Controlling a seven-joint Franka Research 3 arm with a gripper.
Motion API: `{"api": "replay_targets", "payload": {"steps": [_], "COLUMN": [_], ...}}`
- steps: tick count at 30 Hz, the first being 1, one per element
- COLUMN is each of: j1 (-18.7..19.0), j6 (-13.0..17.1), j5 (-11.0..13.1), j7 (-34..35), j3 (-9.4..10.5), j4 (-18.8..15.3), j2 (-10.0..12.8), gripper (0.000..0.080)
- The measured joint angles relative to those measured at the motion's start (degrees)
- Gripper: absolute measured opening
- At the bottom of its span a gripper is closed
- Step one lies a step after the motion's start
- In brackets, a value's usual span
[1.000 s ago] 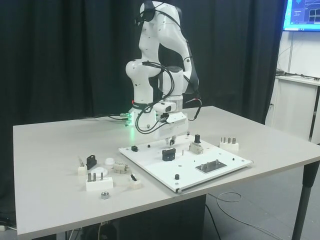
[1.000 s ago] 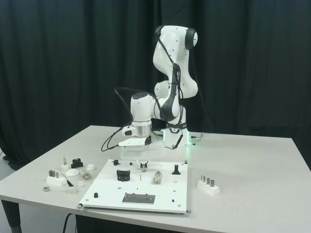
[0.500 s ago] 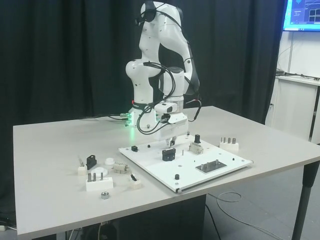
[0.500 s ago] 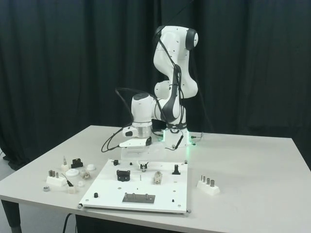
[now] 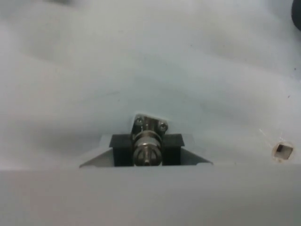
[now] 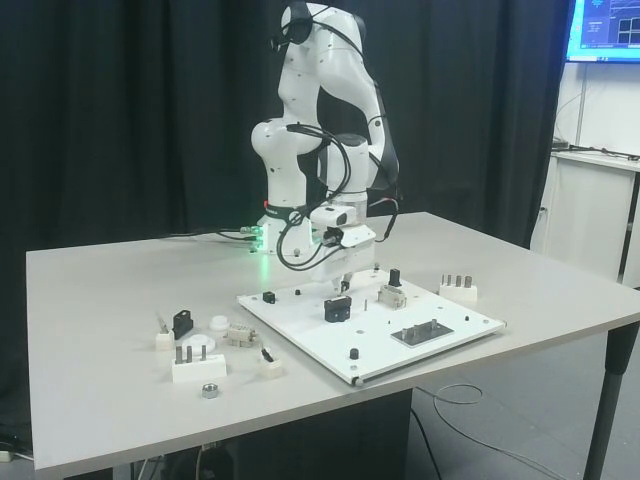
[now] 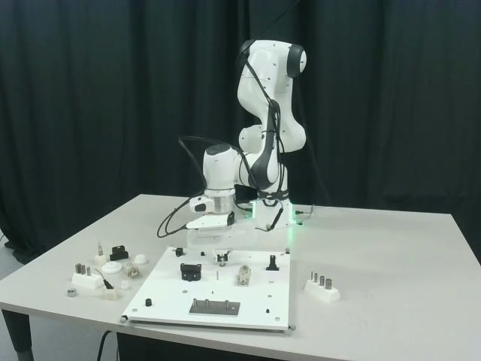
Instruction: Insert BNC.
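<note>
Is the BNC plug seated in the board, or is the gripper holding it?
Cannot tell. The wrist view shows the BNC plug upright between black pads on the white board; the gripper hangs just above.

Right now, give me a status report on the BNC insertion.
Gripper low over white board, finger state unclear. BNC connector directly beneath the wrist camera. Nothing seen blocking it.

The white arm folds down, gripper hanging low, pointing downward.
</note>
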Motion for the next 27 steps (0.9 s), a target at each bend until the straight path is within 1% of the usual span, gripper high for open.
{"api": "replay_targets", "payload": {"steps": [8,15,17,27], "j1": [-0.1,-0.2,-0.2,-0.6], "j6": [-0.2,-0.5,-0.6,-0.9], "j5": [0.0,0.1,0.6,4.9], "j7": [-4.0,-4.0,-3.8,-2.9], "j3": [0.00,0.00,0.00,-0.02], "j4": [0.1,0.3,0.3,0.4], "j2": [0.0,0.1,0.1,0.1], "gripper": [0.0127,0.0127,0.0127,0.0127]}}
